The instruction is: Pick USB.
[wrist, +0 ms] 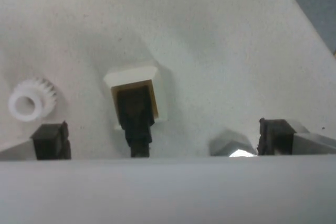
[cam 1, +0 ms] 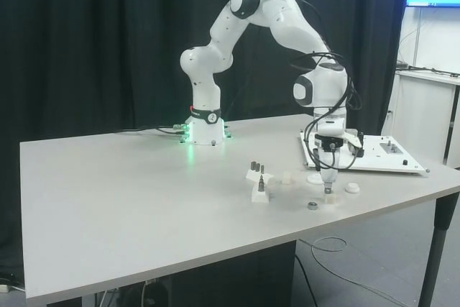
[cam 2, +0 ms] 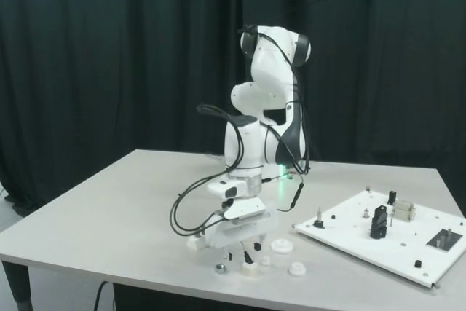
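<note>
Two black fingertips stand apart on either side of the USB plug, which sits upright in its white holder on the table. Approach step; I must next lower and close my jaws.

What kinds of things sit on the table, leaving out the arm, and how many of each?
White round parts: 3
White holder blocks: 2
Small ring: 1
White board: 1
Total: 7
</note>
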You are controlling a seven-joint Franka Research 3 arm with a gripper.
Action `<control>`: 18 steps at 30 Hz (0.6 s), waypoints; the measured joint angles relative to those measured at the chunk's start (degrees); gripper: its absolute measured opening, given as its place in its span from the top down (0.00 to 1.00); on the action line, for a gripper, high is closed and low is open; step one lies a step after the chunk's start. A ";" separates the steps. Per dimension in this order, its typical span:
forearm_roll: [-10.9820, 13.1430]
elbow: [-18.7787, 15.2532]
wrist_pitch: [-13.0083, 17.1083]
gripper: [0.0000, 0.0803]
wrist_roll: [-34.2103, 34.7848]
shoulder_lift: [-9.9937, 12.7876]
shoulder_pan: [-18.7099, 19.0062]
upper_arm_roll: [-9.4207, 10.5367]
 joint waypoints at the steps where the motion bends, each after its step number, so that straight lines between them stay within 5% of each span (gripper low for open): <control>1: 0.00 0.10 -0.08 0.00 -0.12 0.10 -0.18 0.14; 18: 0.00 0.31 -0.56 0.00 -0.84 1.04 -1.65 1.75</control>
